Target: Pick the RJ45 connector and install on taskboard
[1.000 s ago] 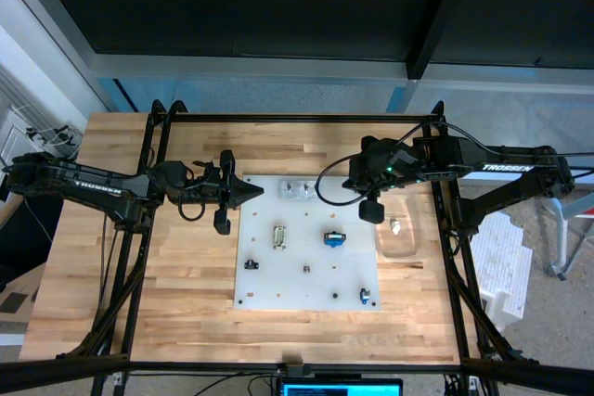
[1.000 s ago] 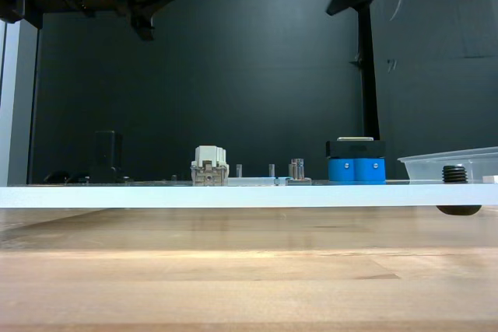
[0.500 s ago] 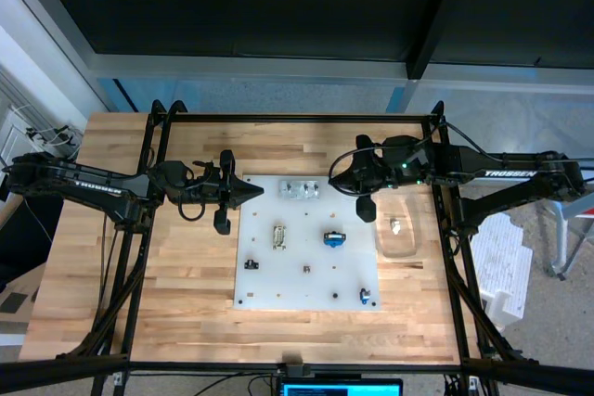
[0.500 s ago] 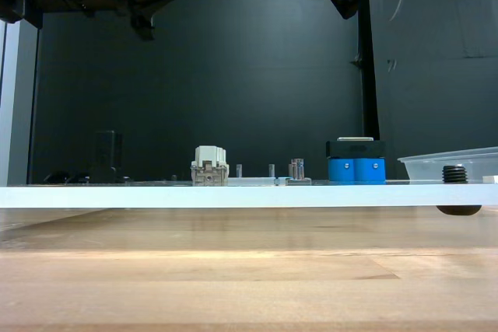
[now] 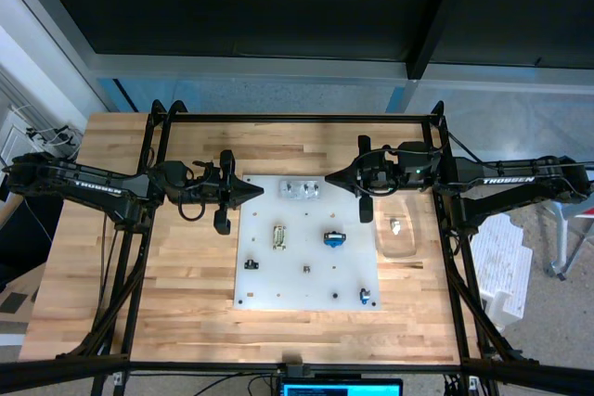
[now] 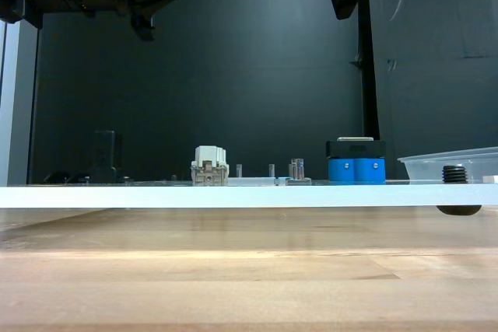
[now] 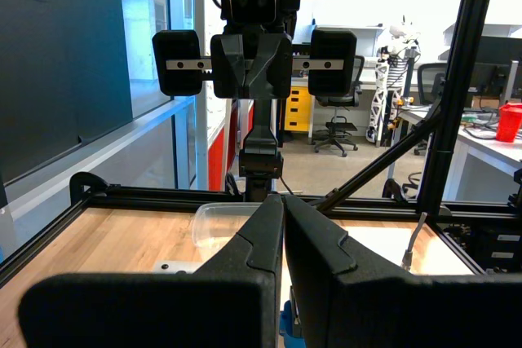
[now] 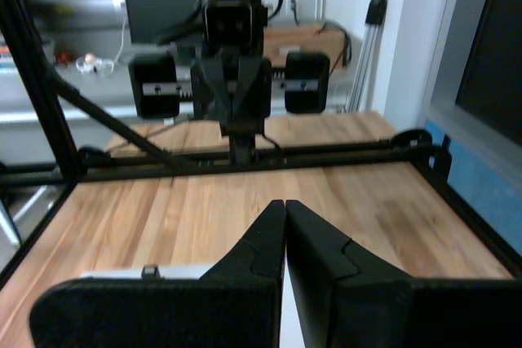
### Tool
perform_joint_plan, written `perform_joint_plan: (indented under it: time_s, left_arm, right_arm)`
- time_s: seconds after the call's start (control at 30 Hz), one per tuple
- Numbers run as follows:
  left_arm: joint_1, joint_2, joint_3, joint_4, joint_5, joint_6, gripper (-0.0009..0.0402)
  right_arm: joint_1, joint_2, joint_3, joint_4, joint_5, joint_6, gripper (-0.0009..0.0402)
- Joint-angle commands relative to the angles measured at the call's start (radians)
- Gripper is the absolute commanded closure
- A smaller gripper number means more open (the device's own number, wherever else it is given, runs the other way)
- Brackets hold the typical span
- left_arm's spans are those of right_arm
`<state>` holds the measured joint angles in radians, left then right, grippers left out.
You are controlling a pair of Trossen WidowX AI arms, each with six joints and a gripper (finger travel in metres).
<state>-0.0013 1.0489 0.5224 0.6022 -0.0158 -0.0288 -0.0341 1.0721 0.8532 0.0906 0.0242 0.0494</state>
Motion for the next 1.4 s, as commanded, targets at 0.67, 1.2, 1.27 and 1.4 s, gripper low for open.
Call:
perform_joint_plan:
  time_s: [0.67, 1.2, 1.27, 1.4]
  left_arm:
    - [0.0, 0.0, 0.0, 0.0, 0.0, 0.0, 0.0393]
    - [0.0, 0.0, 0.0, 0.0, 0.0, 0.0, 0.0393]
    - [0.0, 0.0, 0.0, 0.0, 0.0, 0.0, 0.0393]
    - [0.0, 0.0, 0.0, 0.0, 0.0, 0.0, 0.0393]
  right_arm:
    - [-0.005, -0.007, -0.204, 0.354, -0.044, 0.004, 0.0393]
    - [-0.005, -0.006, -0.249, 0.409, -0.045, 0.021, 0.0393]
    - [-0.005, -0.006, -0.249, 0.409, -0.044, 0.021, 0.0393]
    - [-0.005, -0.006, -0.249, 0.408, -0.044, 0.021, 0.0393]
